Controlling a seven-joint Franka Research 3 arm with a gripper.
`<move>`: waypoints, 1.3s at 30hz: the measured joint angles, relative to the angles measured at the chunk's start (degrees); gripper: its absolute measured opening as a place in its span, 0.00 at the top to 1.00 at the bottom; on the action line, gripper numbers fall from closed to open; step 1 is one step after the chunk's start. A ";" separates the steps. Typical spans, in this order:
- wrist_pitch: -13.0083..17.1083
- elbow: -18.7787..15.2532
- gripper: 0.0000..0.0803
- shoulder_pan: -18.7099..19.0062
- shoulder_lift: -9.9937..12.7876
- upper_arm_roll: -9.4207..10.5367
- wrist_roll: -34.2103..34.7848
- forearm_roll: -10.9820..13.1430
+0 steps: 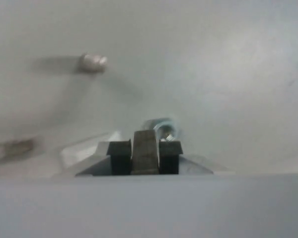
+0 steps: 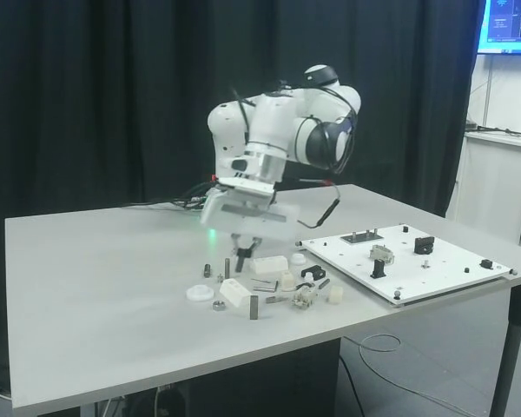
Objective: Place round peg 3.
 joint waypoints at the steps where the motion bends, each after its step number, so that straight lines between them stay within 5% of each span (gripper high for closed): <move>1: 0.01 0.86 0.86 -1.10 0.03 0.42 -0.53 0.19; 19: -2.44 13.12 0.86 -15.14 0.46 6.22 -2.53 1.64; 39: -4.55 18.84 0.86 -21.07 0.45 10.55 -2.46 1.63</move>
